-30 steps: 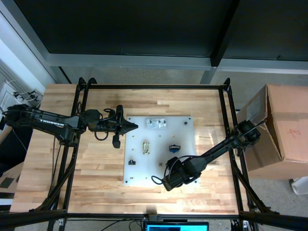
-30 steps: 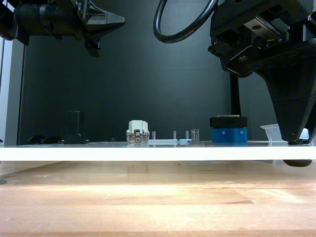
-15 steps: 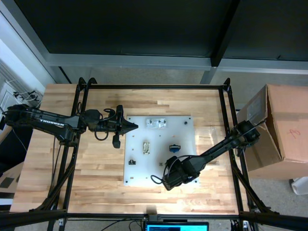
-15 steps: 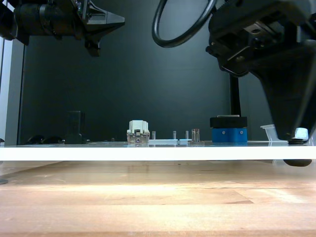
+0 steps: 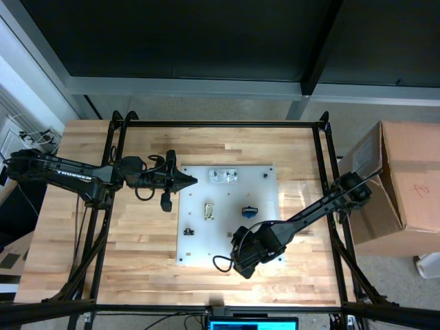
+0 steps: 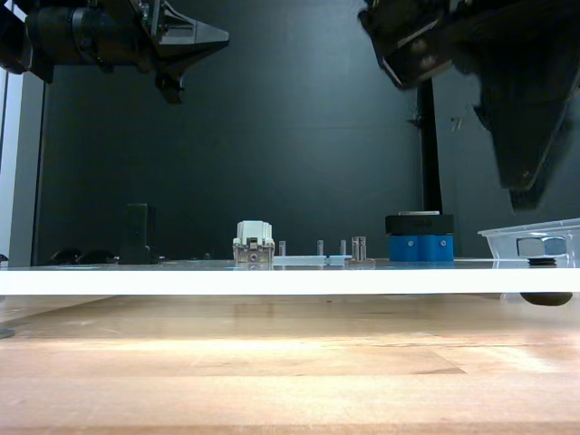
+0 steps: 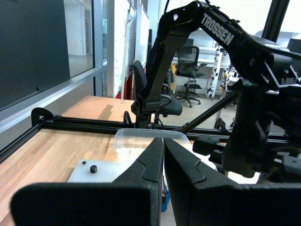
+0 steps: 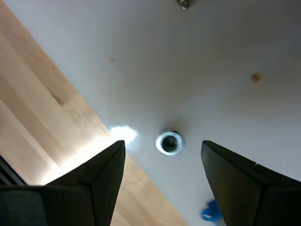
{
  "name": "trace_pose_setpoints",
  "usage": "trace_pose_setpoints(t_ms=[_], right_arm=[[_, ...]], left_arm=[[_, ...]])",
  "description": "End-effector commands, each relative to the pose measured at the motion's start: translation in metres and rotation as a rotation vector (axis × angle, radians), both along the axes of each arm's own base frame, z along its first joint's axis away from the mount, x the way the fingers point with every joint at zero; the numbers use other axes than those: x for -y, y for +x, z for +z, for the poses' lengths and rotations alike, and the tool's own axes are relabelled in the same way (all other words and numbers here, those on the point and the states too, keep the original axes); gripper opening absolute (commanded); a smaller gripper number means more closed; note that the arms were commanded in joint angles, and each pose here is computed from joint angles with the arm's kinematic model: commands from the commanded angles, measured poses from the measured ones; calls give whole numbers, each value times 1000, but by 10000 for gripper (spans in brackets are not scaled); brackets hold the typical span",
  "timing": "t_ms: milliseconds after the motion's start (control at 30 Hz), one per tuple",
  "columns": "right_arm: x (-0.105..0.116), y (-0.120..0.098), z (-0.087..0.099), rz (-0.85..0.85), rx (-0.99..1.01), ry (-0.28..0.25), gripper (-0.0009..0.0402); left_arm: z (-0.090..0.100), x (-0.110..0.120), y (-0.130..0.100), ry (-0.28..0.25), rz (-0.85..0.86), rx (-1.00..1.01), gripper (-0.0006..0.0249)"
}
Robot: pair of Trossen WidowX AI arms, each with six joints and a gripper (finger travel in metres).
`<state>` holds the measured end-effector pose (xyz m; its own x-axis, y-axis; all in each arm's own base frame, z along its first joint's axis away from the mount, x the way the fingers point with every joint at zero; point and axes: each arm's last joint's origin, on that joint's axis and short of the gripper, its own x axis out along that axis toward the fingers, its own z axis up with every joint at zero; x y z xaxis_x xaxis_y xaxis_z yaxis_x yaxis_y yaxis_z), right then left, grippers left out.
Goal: Pick the M12 nut and place it on its threads and fasten
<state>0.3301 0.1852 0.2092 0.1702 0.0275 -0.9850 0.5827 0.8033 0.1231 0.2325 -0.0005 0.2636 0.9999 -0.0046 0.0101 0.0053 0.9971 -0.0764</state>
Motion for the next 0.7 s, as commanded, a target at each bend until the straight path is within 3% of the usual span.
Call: trace_pose_setpoints(t_ms=[33, 167, 367, 467, 700], right_arm=[[0, -1, 1, 82, -3, -17, 202], [1, -3, -2, 206, -16, -36, 150], [3, -7, -3, 406, -59, -86, -3], [4, -9, -3, 440, -78, -94, 12], [5, -10, -15, 473, -68, -96, -1]], left_arm=[[0, 0, 0, 0, 0, 0, 0], [0, 0, 0, 0, 0, 0, 0], [0, 0, 0, 0, 0, 0, 0], [0, 0, 0, 0, 0, 0, 0], [0, 0, 0, 0, 0, 0, 0]])
